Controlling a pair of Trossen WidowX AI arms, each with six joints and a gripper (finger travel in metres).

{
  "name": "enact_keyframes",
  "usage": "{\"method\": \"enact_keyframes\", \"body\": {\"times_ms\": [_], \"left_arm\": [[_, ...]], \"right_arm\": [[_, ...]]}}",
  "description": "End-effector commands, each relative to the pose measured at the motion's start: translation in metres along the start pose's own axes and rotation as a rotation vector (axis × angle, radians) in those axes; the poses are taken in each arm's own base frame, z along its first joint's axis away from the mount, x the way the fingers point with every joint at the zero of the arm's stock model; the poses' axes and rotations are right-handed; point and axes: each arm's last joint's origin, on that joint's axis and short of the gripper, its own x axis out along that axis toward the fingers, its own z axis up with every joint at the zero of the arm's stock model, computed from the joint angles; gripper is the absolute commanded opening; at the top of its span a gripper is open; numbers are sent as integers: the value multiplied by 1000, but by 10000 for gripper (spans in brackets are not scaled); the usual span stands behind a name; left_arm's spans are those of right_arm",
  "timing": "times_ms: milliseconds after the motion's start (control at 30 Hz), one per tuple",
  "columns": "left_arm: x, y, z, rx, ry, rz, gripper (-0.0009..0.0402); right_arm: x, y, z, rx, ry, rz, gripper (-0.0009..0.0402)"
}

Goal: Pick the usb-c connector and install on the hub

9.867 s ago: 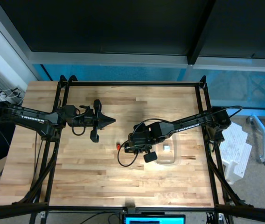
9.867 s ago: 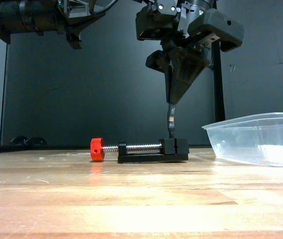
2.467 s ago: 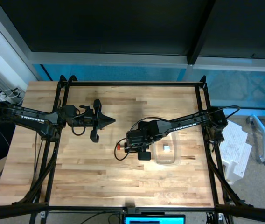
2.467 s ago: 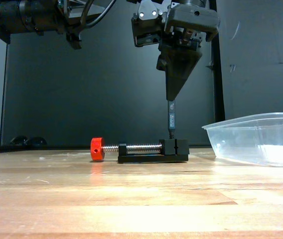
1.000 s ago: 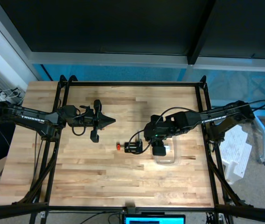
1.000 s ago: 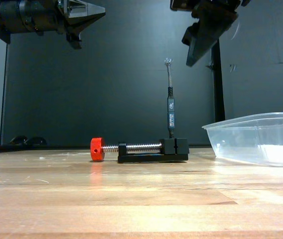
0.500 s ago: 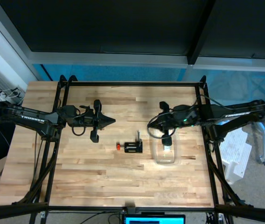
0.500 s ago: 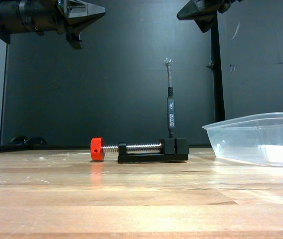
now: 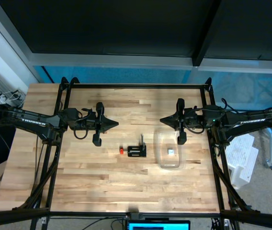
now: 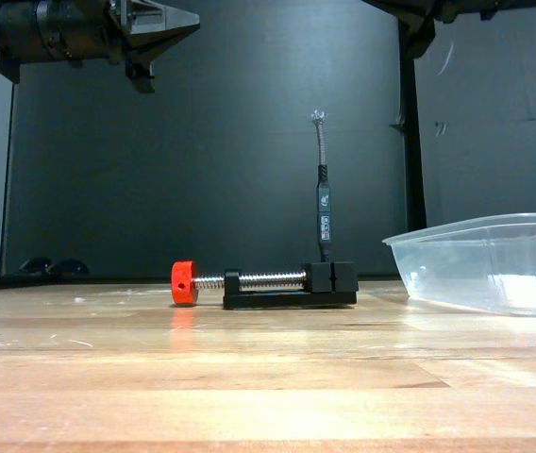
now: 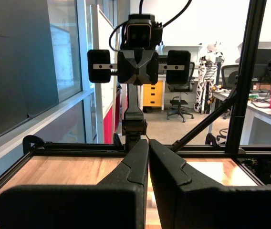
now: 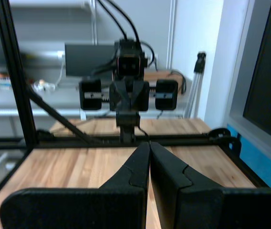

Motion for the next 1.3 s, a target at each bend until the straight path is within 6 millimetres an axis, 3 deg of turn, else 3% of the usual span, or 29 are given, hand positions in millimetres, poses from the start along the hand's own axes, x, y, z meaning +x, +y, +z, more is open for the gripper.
{"method": "enact_keyframes", "body": {"times_ms": [33, 333, 1300], "left_arm": [[0, 0, 0, 0, -1, 0, 0], [0, 0, 0, 0, -1, 0, 0], [0, 0, 0, 0, 0, 0, 0]], "right_arm": [[-5, -2, -10, 18, -52, 3, 0], [-5, -15, -30, 42, -26, 2, 0], [-3, -15, -30, 39, -2, 25, 0]]}}
